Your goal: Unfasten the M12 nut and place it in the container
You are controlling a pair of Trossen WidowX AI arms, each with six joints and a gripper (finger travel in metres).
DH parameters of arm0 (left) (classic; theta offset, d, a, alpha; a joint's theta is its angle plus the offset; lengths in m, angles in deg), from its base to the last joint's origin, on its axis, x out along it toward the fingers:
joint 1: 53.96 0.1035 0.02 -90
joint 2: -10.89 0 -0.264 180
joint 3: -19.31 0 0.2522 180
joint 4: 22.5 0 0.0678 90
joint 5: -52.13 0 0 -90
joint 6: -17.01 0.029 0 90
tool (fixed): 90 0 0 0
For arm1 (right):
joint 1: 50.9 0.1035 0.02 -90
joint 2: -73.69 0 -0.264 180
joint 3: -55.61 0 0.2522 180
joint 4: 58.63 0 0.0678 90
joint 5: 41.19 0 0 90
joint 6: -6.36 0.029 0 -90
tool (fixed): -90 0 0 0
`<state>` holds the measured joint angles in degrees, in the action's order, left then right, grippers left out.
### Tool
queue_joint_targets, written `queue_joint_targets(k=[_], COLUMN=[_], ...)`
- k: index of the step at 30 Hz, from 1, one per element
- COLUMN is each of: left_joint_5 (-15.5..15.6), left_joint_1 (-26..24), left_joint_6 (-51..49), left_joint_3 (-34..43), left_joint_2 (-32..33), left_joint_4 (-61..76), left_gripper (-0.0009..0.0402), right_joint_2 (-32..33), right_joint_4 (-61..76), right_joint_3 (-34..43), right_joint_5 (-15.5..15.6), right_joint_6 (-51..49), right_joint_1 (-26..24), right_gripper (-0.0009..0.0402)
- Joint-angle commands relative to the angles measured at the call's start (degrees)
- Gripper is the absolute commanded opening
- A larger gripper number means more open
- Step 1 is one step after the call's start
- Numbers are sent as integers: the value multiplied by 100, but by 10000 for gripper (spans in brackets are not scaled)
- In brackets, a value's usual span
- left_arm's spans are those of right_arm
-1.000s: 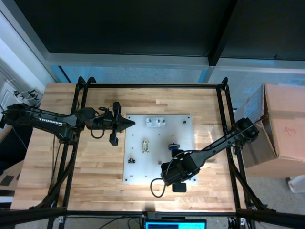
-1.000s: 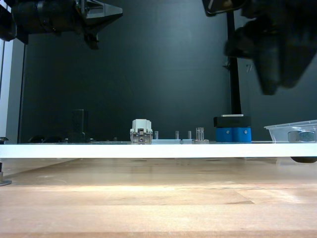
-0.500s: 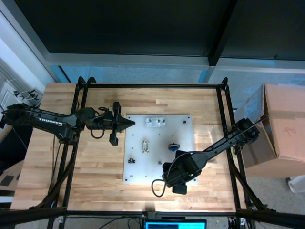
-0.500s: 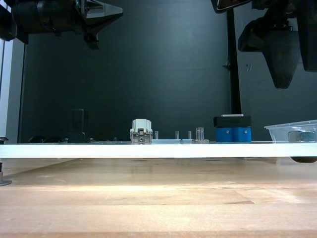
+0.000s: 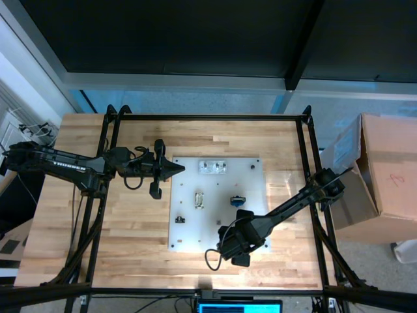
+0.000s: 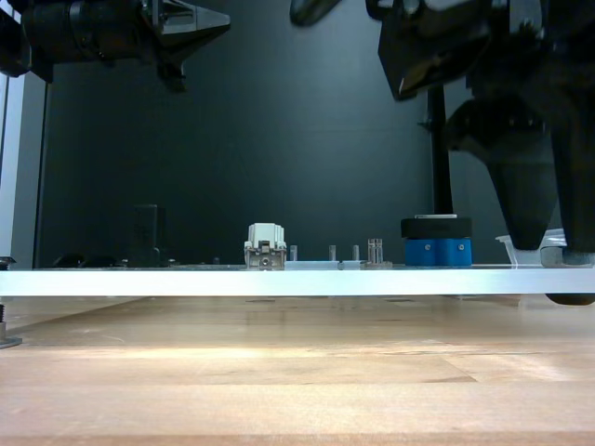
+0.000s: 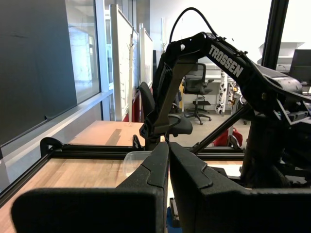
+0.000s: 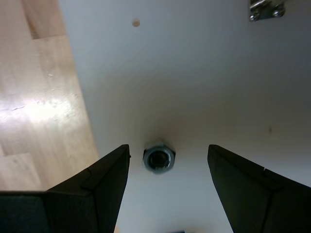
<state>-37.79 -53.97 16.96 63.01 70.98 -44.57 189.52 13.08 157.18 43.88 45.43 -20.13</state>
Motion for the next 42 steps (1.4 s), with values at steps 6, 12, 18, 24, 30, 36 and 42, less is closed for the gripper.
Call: queue_joint_targets(k=[6,12,18,24,30,36,42], left_joint_5=[-2,-2,-2,-2,-2,-2,-2], left_joint_1=[0,0,0,2,0,2,0], left_joint_6=[2,2,2,2,2,2,2], left_joint_3=[2,2,2,2,2,2,2], left_joint_2=[2,2,0,0,2,2,2], left_joint_4=[-2,-2,-2,-2,-2,-2,-2], left_gripper=[0,0,0,0,0,0,0], right_joint_2=[-37,-83,-111,-210,-227,-227,-245], right_joint_4=[-170,-208,-446,-413,-367,-391,-413], right_joint_3=[-245,-304,-444,-444,-446,-442,-433], right_joint_5=[4,17,168,197,149,151,155], right_joint_6=[-83,-120,-111,-109,-116,-365,-1390], right_joint_1=[0,-2,0,-2,-2,0,0], right_gripper=[224,203,161,103,56,24,10])
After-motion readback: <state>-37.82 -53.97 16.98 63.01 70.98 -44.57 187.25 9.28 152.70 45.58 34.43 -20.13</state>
